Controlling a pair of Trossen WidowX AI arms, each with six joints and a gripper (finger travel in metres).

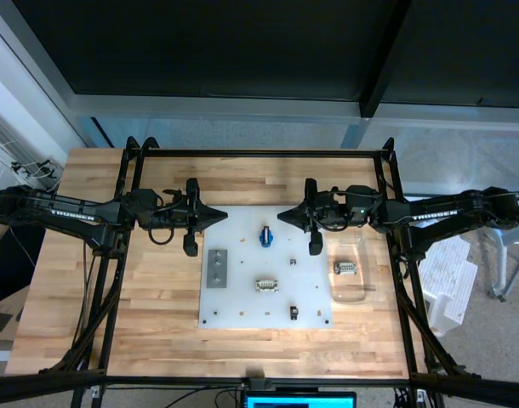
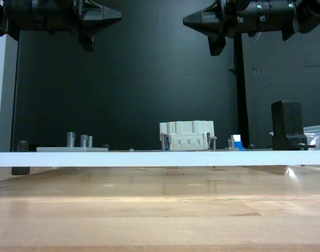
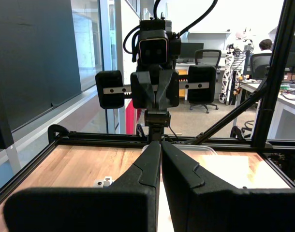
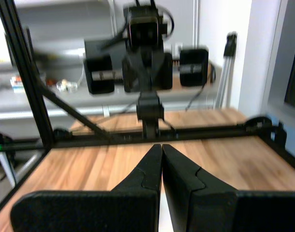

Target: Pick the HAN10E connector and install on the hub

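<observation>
High view: one white plate (image 1: 242,308) carries one hub (image 1: 265,286), one grey block (image 1: 217,266), one blue part (image 1: 265,236) and two black parts (image 1: 294,312). One connector (image 1: 345,269) lies in one clear tray (image 1: 351,294) just right of the plate, apart from the hub. The left gripper (image 1: 224,217) and right gripper (image 1: 282,217) face each other over the plate's far edge.

Low view: both grippers hang high above the hub.

Wrist views: each gripper's two fingers are pressed together, holding nothing.

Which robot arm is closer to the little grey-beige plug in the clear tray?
Right. The right gripper hangs beyond the small grey-beige rectangular plug, near its clear plastic tray; the left gripper hangs across the white plate.
</observation>
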